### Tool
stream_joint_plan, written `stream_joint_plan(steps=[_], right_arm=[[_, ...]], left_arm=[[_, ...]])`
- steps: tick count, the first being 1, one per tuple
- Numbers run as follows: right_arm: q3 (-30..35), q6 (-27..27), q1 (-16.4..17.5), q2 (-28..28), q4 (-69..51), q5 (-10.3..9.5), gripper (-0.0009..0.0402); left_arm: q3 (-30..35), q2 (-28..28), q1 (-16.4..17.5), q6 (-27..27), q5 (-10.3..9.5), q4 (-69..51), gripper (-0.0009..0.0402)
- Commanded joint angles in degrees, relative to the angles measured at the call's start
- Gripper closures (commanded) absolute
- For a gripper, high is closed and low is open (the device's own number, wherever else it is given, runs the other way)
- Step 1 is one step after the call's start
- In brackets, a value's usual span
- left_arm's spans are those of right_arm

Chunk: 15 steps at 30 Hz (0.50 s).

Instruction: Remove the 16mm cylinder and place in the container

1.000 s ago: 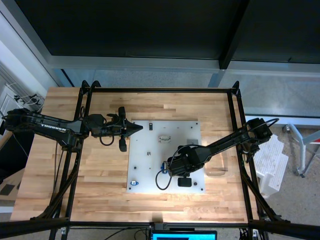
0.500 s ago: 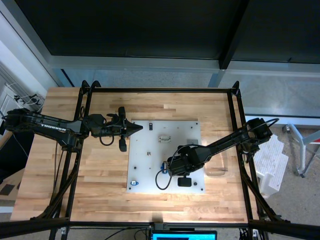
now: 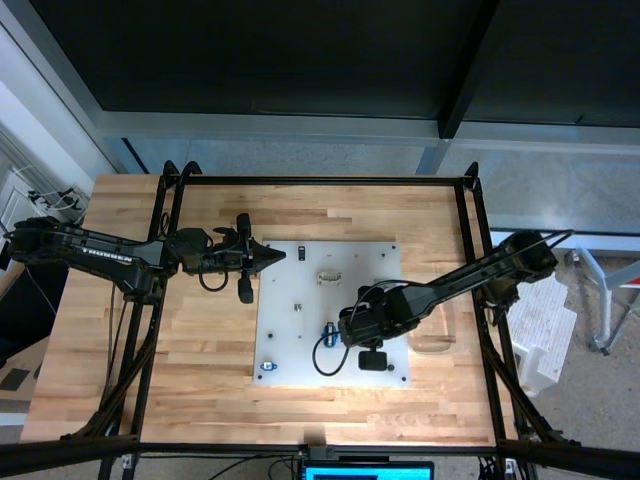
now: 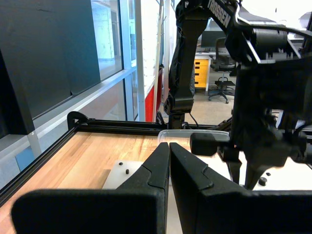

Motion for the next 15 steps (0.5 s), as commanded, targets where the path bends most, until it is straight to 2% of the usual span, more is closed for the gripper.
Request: stream_joint_plan(steps=[1, 9, 15], right_arm=[[0.1, -0.2, -0.2, -2.5, -1.7, 0.13, 0.0393], [0.1, -0.4, -0.4, -8.0, -3.8, 0.15, 0.0393], [0.1, -0.4, -0.4, -9.7, -5.1, 0.17, 0.0393]], left_arm=[[0.0, 0.0, 0.0, 0.0, 0.02, 0.0, 0.0393], [0.0, 0.0, 0.0, 0.0, 0.02, 0.0, 0.0393], [0.0, 0.0, 0.0, 0.0, 0.02, 0.0, 0.0393]])
